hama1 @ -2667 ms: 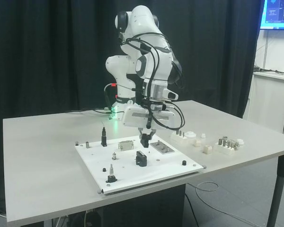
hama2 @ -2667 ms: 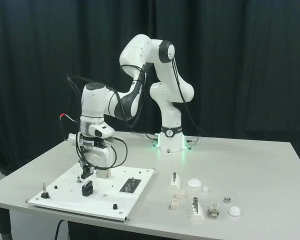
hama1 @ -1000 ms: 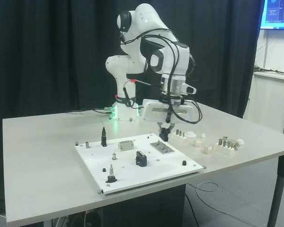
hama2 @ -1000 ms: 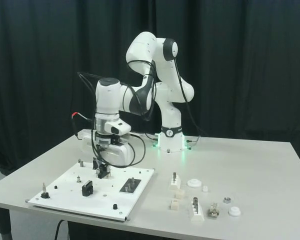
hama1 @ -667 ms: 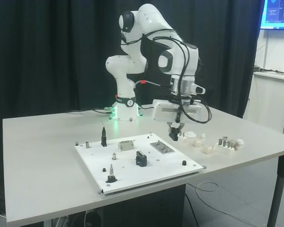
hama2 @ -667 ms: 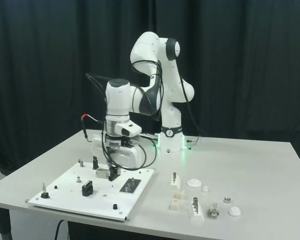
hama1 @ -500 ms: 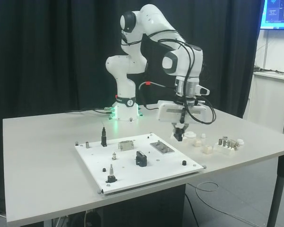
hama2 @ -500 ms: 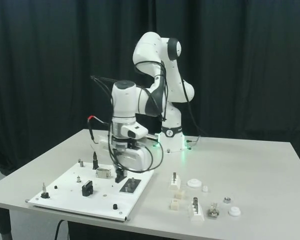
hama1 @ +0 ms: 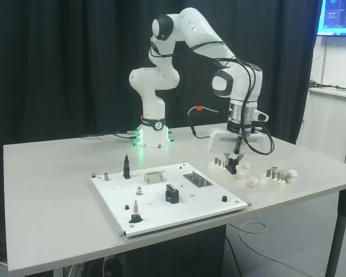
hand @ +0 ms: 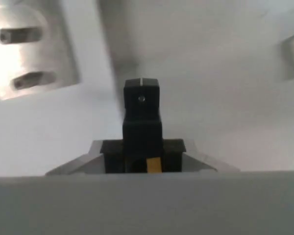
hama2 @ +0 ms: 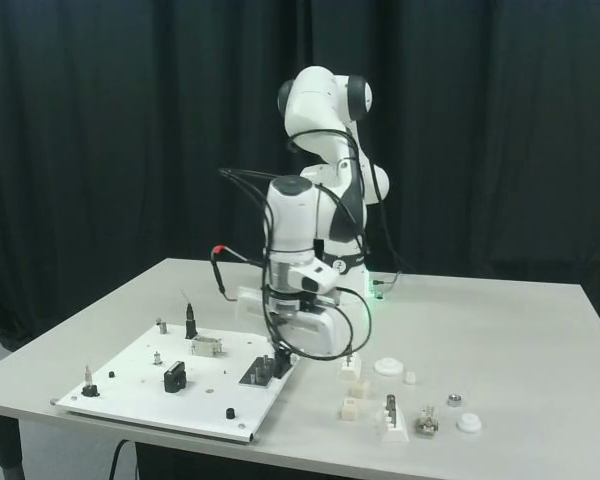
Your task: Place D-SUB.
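We hang our gripper (hama1: 233, 168) off the white board's (hama1: 179, 203) three-o'clock edge, fingers together on nothing we can see. The D-SUB (hama1: 153, 176), probably the grey block near the board's twelve o'clock, looks already placed.

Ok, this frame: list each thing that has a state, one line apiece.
Gripper: hanging off the white board's edge, above the loose parts.
White board: flat on the grey table.
Black block: standing on the board.
Grey two-post plate: lying flat on the board.
Base light: glowing green.
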